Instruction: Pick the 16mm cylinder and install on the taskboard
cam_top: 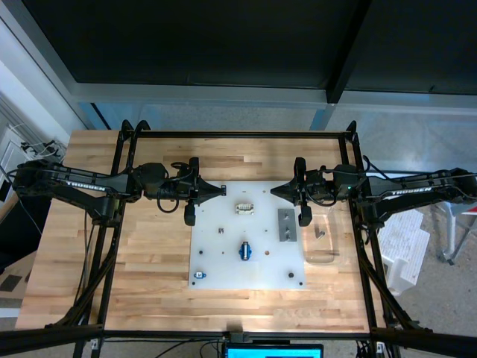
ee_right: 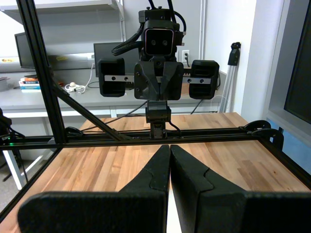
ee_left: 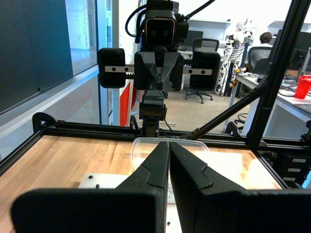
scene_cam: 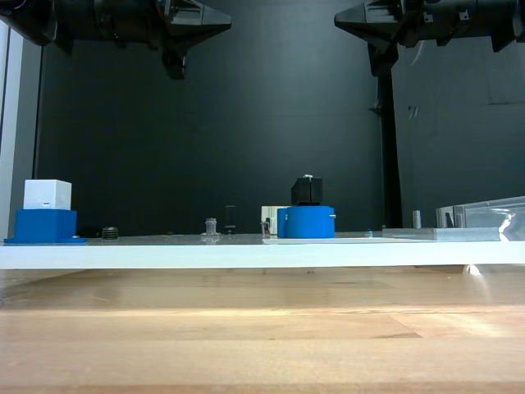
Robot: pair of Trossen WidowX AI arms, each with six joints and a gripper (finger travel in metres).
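The taskboard (cam_top: 223, 261) is a white square plate in the middle of the table, bearing a grey metal block (cam_top: 287, 224), a beige connector (cam_top: 242, 206) and a blue part (cam_top: 244, 250). A tiny silver-grey peg, the 16mm cylinder (cam_top: 319, 232), lies in the clear tray (cam_top: 332, 246) just right of the board; in the low view the cylinder (scene_cam: 417, 217) stands beside the tray. My left gripper (cam_top: 223, 189) and right gripper (cam_top: 273, 191) hover high over the board's far edge, tips facing each other. Both are shut on nothing, as the left gripper (ee_left: 169, 145) and right gripper (ee_right: 169, 148) show in their wrist views.
A small blue connector (cam_top: 198, 277) sits at the board's near left corner, and a small peg (cam_top: 221, 230) stands on the board. A black frame (cam_top: 238, 135) rings the wooden table (cam_top: 134, 283). In the low view the blue part (scene_cam: 307, 220) rises mid-board.
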